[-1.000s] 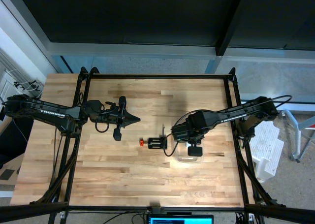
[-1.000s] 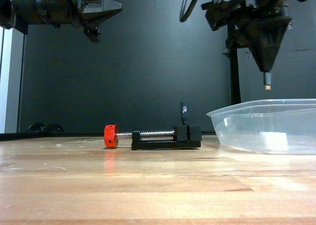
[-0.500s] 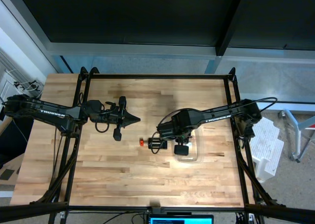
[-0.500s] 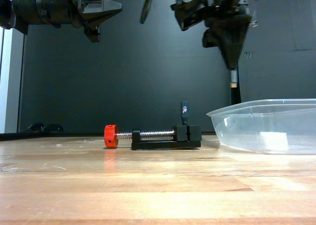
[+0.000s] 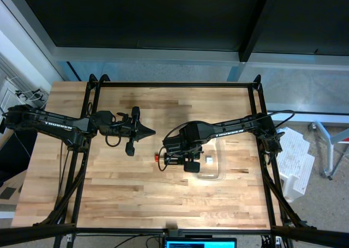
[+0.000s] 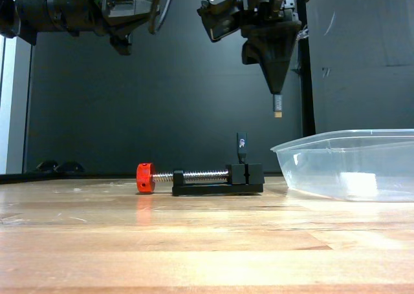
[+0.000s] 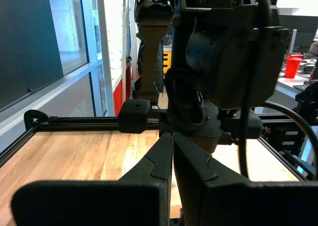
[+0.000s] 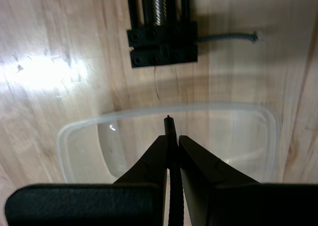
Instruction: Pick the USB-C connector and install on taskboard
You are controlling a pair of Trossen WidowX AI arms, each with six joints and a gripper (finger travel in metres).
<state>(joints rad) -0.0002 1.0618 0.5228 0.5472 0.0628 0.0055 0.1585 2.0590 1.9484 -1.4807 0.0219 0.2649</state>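
The right end effector (image 6: 277,92) pinches the USB-C connector (image 6: 277,106) in the air, above and near the taskboard (image 6: 217,181) and clear tray (image 6: 304,168). The left end effector (image 5: 146,132) hovers closed and empty over the table (image 5: 136,193), well apart.

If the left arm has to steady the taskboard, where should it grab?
Probably from above, jaws across the narrow width of the taskboard near the orange knob: it lies flat, and that end is clear of the upright pin, near which the right gripper hangs holding the USB-C connector. Left gripper is parked high at left, shut.
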